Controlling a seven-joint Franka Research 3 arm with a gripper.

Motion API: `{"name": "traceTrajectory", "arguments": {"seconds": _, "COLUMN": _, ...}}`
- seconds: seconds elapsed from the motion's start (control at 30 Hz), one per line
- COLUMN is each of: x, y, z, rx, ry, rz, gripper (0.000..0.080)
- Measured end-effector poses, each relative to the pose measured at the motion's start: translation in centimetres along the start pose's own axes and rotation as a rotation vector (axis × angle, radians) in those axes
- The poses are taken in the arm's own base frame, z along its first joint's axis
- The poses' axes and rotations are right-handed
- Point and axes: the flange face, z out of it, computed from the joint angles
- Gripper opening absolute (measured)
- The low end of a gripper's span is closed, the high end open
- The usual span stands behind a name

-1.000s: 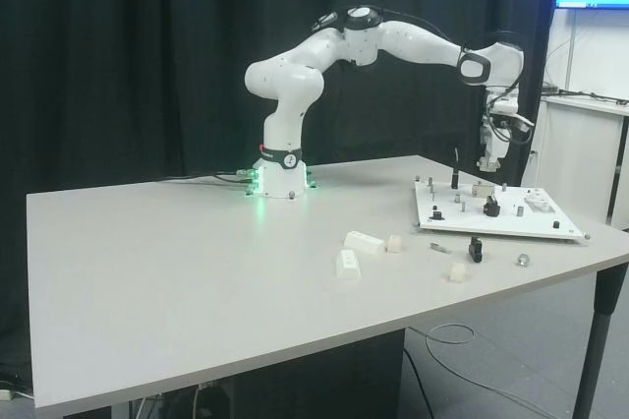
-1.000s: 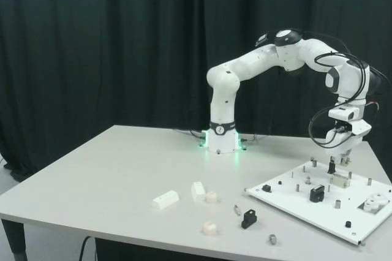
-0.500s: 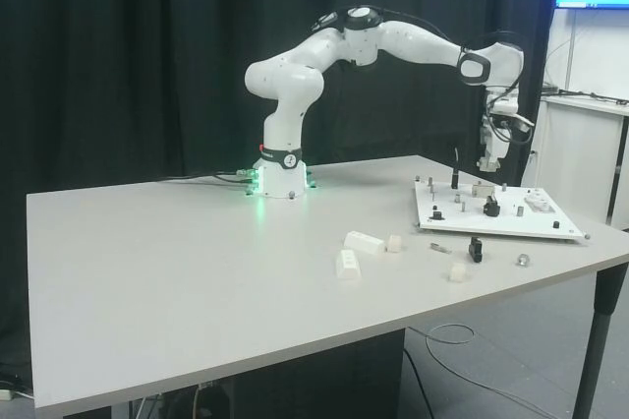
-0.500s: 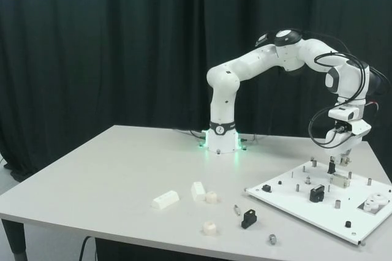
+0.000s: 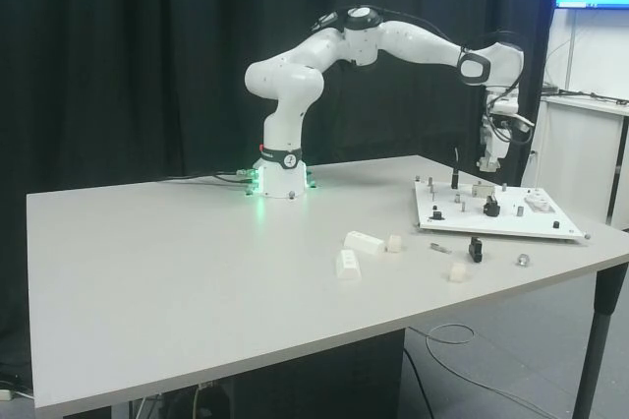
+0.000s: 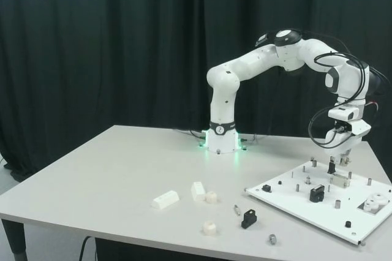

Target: Place waterproof.

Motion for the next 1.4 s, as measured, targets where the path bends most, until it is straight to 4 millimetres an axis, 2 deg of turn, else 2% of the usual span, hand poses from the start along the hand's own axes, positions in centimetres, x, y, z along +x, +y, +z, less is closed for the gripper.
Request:
{"name": "traceTrajectory", "arguments": {"seconds": 0.37, "x": 0.8, "y": 1.0, "z": -0.6, "rx": -0.003, "ry": 0.013, "rz": 0.022, "gripper": 0.0314}}
{"name": "traceTrajectory", "arguments": {"seconds": 0.8, "x": 3.0, "y": 4.2, "z": -1.6, "rx": -0.013, "ry": 0.041, "rz": 0.122, "gripper": 0.0314}}
{"name": "traceTrajectory", "arguments": {"seconds": 1.03, "x": 4.7, "y": 6.9, "z": -1.7, "rx": -0.027, "ry": 0.056, "rz": 0.184, "gripper": 0.0314}}
{"name": "traceTrajectory", "arguments": {"seconds": 1.4, "x": 7.2, "y": 12.4, "z": -1.1, "rx": -0.055, "ry": 0.094, "rz": 0.304, "gripper": 0.0314}}
